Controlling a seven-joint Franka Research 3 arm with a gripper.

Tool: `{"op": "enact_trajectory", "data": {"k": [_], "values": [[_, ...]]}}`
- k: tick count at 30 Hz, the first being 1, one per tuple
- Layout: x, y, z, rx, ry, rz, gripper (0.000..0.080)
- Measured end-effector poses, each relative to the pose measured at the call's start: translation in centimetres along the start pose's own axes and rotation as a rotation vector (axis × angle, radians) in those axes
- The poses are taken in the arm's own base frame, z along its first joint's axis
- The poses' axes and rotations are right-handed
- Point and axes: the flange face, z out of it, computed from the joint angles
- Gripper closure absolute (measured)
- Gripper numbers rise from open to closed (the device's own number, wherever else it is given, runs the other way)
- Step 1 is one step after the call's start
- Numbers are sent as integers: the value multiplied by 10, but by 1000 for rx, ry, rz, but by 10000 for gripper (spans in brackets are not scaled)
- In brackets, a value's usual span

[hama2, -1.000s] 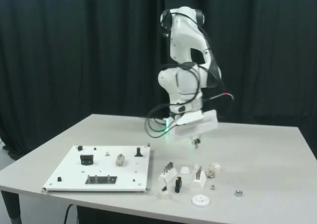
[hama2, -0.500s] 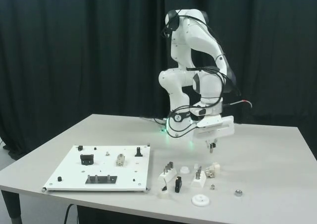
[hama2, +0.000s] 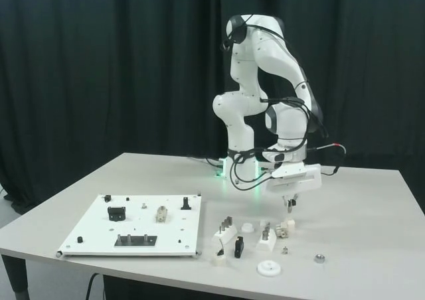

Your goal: Place Ethernet.

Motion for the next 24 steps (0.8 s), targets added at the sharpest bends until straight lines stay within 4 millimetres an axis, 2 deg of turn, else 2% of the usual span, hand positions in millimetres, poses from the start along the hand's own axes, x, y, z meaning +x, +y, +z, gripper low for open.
{"op": "enact_trajectory", "data": {"k": [24], "values": [[-8,-9,13,-11,-3,60,721]]}}
